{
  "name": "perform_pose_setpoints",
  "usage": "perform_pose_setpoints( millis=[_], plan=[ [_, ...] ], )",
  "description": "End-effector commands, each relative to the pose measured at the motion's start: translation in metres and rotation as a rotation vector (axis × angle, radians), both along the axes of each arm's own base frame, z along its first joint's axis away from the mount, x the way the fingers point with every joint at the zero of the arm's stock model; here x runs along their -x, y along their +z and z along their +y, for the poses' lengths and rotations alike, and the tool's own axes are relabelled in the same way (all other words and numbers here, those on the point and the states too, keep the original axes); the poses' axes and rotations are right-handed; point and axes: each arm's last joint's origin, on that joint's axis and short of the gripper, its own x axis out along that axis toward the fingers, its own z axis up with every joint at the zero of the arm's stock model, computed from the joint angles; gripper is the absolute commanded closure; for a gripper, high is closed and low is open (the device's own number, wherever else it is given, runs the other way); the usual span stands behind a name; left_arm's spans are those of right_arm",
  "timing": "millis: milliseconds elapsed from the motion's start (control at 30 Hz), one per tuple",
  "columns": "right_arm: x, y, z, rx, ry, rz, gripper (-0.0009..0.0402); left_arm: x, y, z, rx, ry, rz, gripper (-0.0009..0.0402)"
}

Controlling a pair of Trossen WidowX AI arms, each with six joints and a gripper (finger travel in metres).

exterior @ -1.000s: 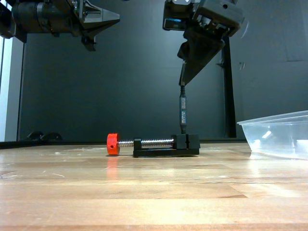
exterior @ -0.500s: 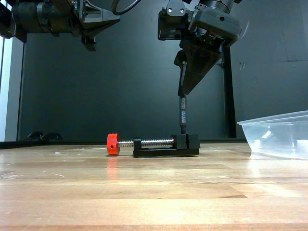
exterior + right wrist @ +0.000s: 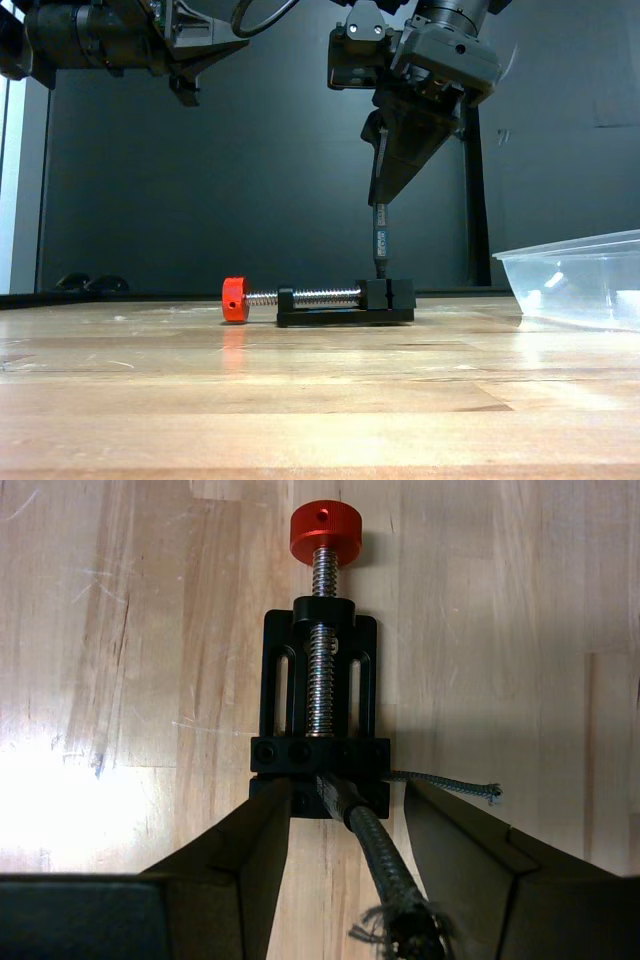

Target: Remove the USB-C connector from taskboard and place in the container

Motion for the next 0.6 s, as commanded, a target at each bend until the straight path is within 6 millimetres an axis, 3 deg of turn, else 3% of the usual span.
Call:
perform_pose_setpoints(
  millis=[33,600],
  plan=[
    [0.0001,-0.0002,-0.0001,-0.003,-0.005,-0.001,0.0260,-0.0001,0.0001,0.0000,0.000,0.000,0.000,0.0393],
    [-0.0002,-0.0002,-0.0007,-0.003,-0.008,-0.003,0.0340,-0.0001,0.0001,0.0001,0.000,0.000,0.000,0.0393]
  ],
)
